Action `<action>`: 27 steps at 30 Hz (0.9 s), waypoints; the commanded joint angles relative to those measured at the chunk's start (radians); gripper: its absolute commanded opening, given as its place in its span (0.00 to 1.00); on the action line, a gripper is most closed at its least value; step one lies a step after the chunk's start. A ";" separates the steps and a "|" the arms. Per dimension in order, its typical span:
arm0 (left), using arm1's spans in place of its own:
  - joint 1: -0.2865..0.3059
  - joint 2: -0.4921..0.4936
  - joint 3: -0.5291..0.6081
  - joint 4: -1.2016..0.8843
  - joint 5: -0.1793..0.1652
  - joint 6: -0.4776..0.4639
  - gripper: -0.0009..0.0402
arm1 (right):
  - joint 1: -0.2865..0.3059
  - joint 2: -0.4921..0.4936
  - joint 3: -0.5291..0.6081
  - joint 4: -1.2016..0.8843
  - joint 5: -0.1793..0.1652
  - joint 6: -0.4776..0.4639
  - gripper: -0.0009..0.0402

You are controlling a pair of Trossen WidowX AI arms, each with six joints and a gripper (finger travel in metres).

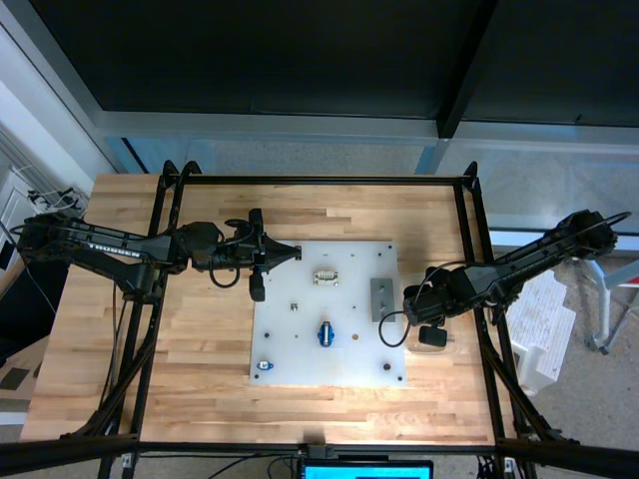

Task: Pick the 16mm cylinder and install on the taskboard

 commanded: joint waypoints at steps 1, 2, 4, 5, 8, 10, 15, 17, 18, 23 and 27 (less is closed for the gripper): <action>0.000 0.000 0.000 0.000 0.000 0.000 0.02 | 0.000 0.000 0.001 -0.001 0.000 -0.003 0.13; 0.000 0.000 0.000 0.000 0.000 0.000 0.02 | 0.000 0.000 0.001 -0.001 0.000 -0.003 0.12; 0.000 0.000 0.000 0.000 0.000 0.000 0.02 | 0.000 0.000 0.002 -0.001 0.000 -0.003 0.09; 0.000 0.000 0.000 0.000 0.000 0.000 0.02 | 0.000 0.000 0.003 -0.001 0.000 -0.003 0.08; 0.000 0.000 0.000 0.000 0.000 0.000 0.02 | 0.000 0.000 0.007 -0.001 -0.003 -0.003 0.05; 0.000 0.000 0.000 0.000 0.000 0.000 0.02 | 0.000 -0.001 0.016 -0.003 -0.005 -0.005 0.04; 0.000 0.000 0.000 0.000 0.000 0.000 0.02 | 0.000 -0.007 0.048 -0.028 -0.005 -0.006 0.02; 0.000 0.000 0.000 0.000 0.000 0.000 0.02 | 0.000 -0.012 0.064 -0.049 -0.005 -0.006 0.02; 0.000 0.000 0.000 0.000 0.000 0.000 0.02 | 0.000 -0.014 0.074 -0.062 -0.005 -0.006 0.02; 0.000 0.000 0.000 0.000 0.000 0.000 0.02 | -0.001 -0.026 0.126 -0.117 -0.005 -0.006 0.02; 0.000 0.000 0.000 0.000 0.000 0.000 0.02 | -0.001 -0.029 0.180 -0.174 -0.005 -0.006 0.02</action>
